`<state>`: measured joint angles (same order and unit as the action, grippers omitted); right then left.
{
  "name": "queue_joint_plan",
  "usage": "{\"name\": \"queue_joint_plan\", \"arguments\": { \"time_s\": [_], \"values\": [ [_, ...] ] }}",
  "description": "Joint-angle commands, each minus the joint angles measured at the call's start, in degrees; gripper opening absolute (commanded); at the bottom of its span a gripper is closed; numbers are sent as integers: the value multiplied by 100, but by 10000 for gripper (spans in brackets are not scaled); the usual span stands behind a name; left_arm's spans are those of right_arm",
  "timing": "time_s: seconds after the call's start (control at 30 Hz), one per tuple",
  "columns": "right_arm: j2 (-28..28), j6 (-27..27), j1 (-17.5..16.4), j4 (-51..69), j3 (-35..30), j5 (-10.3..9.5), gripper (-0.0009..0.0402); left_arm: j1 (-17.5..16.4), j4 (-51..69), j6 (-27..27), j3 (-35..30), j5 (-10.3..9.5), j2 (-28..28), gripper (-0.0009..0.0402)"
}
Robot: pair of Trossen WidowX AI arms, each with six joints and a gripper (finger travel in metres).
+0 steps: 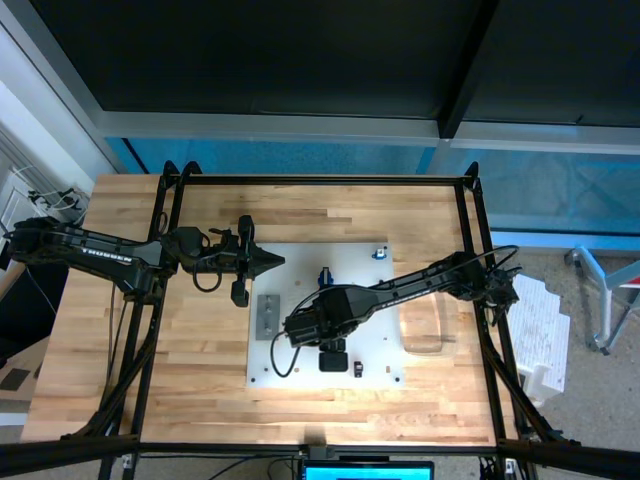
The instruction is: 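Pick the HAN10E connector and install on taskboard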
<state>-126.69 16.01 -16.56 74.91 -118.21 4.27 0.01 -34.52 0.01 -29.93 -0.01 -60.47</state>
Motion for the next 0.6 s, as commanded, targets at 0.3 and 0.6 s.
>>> {"name": "queue_joint_plan", "arguments": {
  "time_s": [0.3,0.6],
  "values": [
    [-35,0,-9,-63,-31,22,43,0,0,0,-2,0,-2,1],
    [-35,-68,-9,-138,7,20,43,0,0,0,-2,0,-2,1]
  ]
}}
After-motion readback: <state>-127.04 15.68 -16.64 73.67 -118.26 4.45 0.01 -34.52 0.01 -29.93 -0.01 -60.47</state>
